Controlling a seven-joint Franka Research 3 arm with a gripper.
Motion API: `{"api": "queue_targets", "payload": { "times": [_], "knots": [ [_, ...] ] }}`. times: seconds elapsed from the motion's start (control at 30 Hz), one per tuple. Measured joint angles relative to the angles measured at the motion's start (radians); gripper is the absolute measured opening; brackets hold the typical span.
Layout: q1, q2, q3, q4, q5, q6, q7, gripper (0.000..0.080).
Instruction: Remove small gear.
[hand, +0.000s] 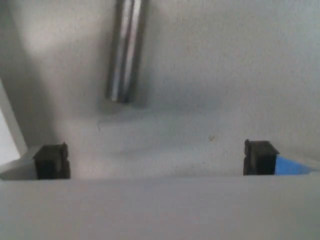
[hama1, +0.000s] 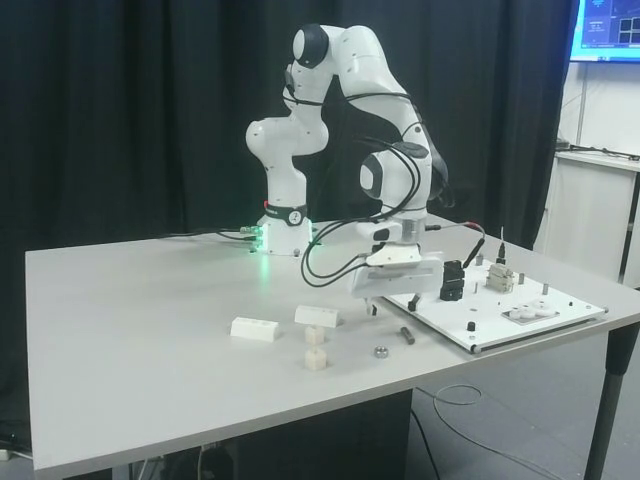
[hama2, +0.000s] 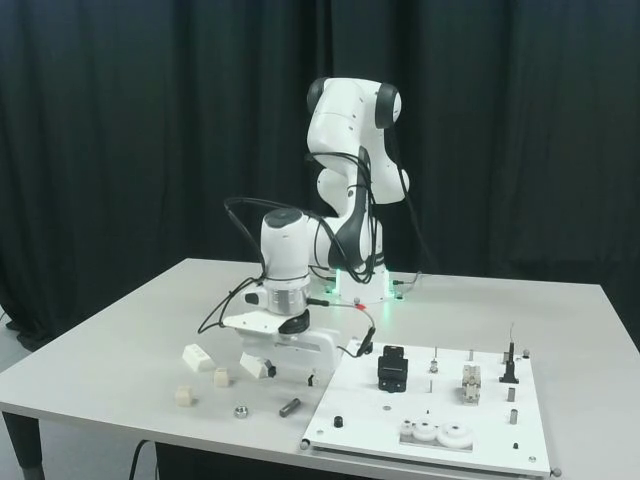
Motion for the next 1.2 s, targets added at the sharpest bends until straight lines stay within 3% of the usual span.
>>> {"api": "queue_targets", "payload": {
  "times": [0.07, 0.1, 1.2],
  "knots": [
    [0.0, -0.003, 0.0, 0.0, 0.0, 0.0, -0.002, 0.0624],
    [0.0, -0.005, 0.0, 0.0, 0.0, -0.001, -0.003, 0.0789],
    [0.004, -0.05, 0.0, 0.0, 0.0, -0.025, -0.007, 0.08]
  ]
}}
